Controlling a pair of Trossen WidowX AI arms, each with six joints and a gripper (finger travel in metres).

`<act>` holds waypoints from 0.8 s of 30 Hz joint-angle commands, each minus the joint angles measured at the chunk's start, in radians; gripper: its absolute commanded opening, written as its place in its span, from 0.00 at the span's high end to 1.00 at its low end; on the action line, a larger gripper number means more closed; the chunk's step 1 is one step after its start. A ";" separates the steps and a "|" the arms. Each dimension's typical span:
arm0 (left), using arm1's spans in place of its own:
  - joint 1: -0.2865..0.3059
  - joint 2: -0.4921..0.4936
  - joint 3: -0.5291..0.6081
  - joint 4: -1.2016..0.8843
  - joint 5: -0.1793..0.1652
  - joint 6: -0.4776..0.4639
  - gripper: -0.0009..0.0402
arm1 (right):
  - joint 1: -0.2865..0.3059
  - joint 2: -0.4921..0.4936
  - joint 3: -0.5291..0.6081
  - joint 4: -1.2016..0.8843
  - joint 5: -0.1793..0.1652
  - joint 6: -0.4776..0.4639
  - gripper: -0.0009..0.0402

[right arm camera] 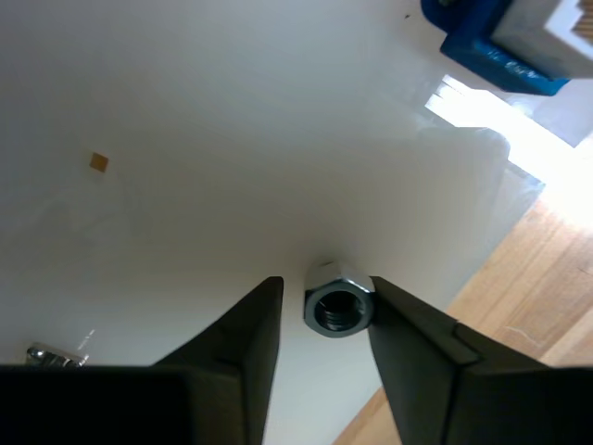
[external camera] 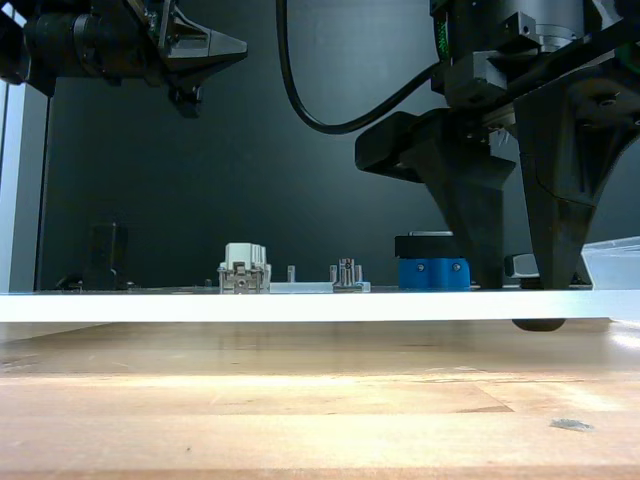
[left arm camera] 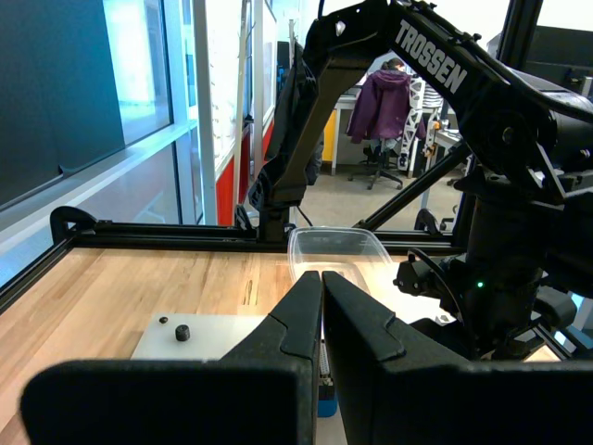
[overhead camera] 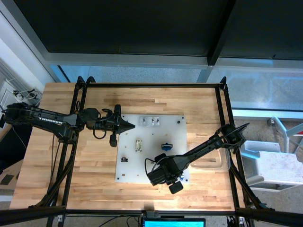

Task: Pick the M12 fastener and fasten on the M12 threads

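My right gripper (right arm camera: 326, 286) was down at the near right edge of the board (right arm camera: 185, 139). Its jaws were apart, with the nut (right arm camera: 339, 311) between them, hole up. I couldn't tell if it sat on its stud. My left gripper (overhead camera: 130, 125), jaws together, hung by the far left corner.

Even, bright daylight fills the high view, with window glare at 2 o'clock. In the low view the left tool (external camera: 235, 45) at 10 o'clock and right tool (external camera: 522, 275) at 3 o'clock are underexposed silhouettes; the near bench (external camera: 300, 400) blurs. The right wrist view's white board (right arm camera: 185, 139) washes out, the nut (right arm camera: 339, 309) sharp, faintly shadowed.
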State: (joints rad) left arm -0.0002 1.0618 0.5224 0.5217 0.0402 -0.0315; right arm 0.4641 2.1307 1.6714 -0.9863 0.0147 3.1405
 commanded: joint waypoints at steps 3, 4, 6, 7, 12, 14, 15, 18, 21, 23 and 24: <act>0.000 0.000 0.000 0.000 0.000 0.000 0.98 | 0.002 -0.022 0.003 -0.007 -0.019 0.002 0.53; 0.000 0.000 0.000 -0.001 0.000 0.000 0.98 | 0.003 -0.031 0.003 -0.006 -0.022 0.002 0.52; 0.000 0.000 0.000 0.000 0.000 0.000 0.98 | 0.003 -0.048 0.003 -0.003 -0.034 0.001 0.50; 0.000 0.000 0.000 0.000 0.000 0.000 0.98 | 0.003 -0.059 0.003 -0.003 -0.040 0.000 0.49; 0.000 0.000 0.000 -0.001 0.000 0.000 0.98 | 0.003 -0.106 0.003 0.006 -0.100 0.001 0.49; 0.000 0.000 0.000 -0.001 0.000 0.000 0.98 | 0.003 -0.119 0.003 0.006 -0.122 0.001 0.50; 0.000 0.000 0.000 0.000 0.000 0.000 0.98 | 0.003 -0.128 0.003 0.006 -0.122 -0.005 0.50; 0.000 0.000 0.000 0.000 0.000 0.000 0.98 | 0.003 -0.145 0.003 -0.002 -0.122 -0.022 0.51; 0.000 0.000 0.000 -0.001 0.000 0.000 0.98 | 0.003 -0.157 0.003 -0.004 -0.121 -0.075 0.51; 0.000 0.000 0.000 0.000 0.000 0.000 0.98 | 0.003 -0.160 0.003 -0.005 -0.121 -0.145 0.51; 0.000 0.000 0.000 0.000 0.000 0.000 0.98 | 0.003 -0.160 0.003 -0.010 -0.122 -0.189 0.51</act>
State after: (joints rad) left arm -0.0002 1.0618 0.5224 0.5209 0.0399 -0.0315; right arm 0.4664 1.9713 1.6722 -0.9909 -0.1066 3.0043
